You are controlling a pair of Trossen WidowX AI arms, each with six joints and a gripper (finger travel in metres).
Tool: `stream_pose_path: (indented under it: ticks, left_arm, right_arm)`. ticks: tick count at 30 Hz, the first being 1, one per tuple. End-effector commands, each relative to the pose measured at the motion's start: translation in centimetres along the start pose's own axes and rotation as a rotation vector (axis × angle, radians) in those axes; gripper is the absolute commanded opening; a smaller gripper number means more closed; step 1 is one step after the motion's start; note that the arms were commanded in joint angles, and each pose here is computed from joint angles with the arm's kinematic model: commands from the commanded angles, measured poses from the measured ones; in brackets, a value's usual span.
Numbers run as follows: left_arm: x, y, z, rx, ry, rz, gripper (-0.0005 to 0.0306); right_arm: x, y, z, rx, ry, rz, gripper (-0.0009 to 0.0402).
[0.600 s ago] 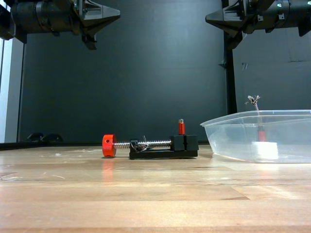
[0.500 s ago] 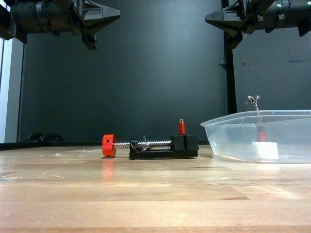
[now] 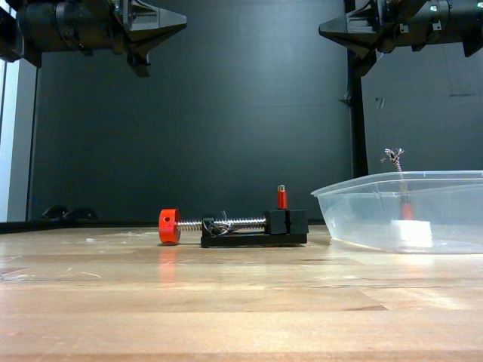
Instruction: Pick the RCA connector and install on taskboard
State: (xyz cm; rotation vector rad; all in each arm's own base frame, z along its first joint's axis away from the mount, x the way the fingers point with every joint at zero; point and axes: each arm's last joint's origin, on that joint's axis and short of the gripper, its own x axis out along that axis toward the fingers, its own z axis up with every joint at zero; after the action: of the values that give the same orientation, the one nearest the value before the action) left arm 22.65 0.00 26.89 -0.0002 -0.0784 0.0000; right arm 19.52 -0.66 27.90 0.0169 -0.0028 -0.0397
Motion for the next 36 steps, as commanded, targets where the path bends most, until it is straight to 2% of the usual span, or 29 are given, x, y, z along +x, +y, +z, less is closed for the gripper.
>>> stream_pose_path:
  ticks: [1,7,13,17,26,28,35,36]
  left_arm:
    - [0.0,0.0,0.0,0.000,0.000,0.000,0.0000]
    - [0.0,0.0,0.0,0.000,0.000,0.000,0.0000]
    - [0.0,0.0,0.0,0.000,0.000,0.000,0.0000]
    - [0.0,0.0,0.0,0.000,0.000,0.000,0.0000]
    - [0.0,0.0,0.0,0.000,0.000,0.000,0.0000]
    - [0.0,0.0,0.0,0.000,0.000,0.000,0.0000]
    - [0.0,0.0,0.0,0.000,0.000,0.000,0.0000]
    - [0.0,0.0,0.0,0.000,0.000,0.000,0.0000]
  right_arm:
    - [0.0,0.0,0.0,0.002,0.003,0.000,0.0000]
    - [0.0,0.0,0.1,0.002,0.148,-0.007,0.0000]
    - [-0.5,0.3,1.0,0.001,0.352,0.007,0.0000]
    - [-1.1,0.5,1.2,0.028,0.466,0.010,0.0000]
    - [-2.3,1.3,0.6,0.073,0.664,0.025,0.0000]
    - [-2.6,1.5,0.6,0.069,0.706,0.033,0.0000]
    - [-3.6,2.9,0.3,0.043,0.831,0.021,0.0000]
    - [-3.7,3.1,0.2,0.043,0.845,0.030,0.0000]
